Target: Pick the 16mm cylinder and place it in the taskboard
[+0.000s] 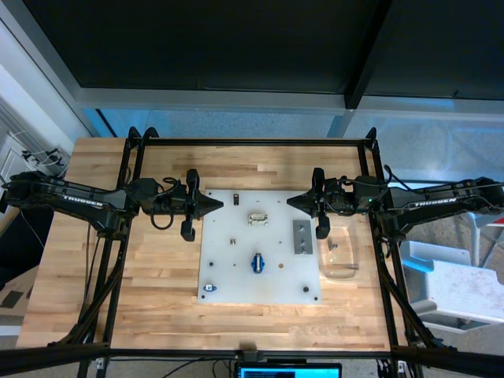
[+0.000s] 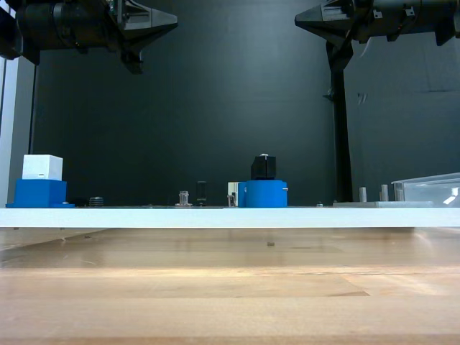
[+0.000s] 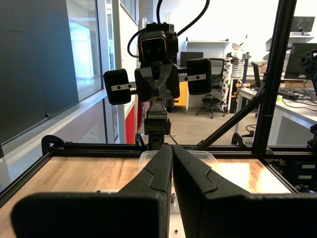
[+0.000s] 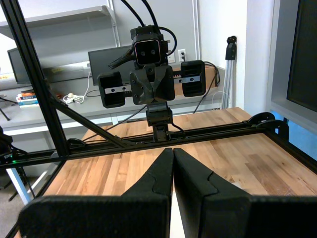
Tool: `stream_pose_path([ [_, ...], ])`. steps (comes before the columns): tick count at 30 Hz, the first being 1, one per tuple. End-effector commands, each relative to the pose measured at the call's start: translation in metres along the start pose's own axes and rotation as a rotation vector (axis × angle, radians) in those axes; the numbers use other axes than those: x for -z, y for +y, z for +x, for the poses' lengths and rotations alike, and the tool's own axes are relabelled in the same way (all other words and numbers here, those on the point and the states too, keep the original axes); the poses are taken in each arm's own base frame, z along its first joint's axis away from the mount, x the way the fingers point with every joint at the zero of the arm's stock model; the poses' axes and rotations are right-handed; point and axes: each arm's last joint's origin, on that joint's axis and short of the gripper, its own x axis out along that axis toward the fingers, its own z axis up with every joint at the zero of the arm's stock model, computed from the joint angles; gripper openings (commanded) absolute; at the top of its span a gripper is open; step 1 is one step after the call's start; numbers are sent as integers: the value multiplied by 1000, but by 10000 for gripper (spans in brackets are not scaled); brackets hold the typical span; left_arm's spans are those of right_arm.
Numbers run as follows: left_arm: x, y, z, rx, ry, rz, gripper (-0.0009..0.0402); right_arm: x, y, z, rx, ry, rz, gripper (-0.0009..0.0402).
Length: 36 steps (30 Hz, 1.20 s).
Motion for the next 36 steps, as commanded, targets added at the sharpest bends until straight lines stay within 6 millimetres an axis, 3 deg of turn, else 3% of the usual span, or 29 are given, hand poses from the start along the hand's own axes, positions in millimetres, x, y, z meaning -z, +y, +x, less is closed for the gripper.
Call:
stream_pose_path([
  [1, 0, 0, 0, 0, 0, 0, 0, 0, 0, 0, -1, -4, 0, 0],
  [24, 0, 0, 0, 0, 0, 0, 0, 0, 0, 0, 1, 4, 4, 0],
  [36, 0, 0, 0, 0, 0, 0, 0, -12, 2, -1, 40, 226, -10, 0],
])
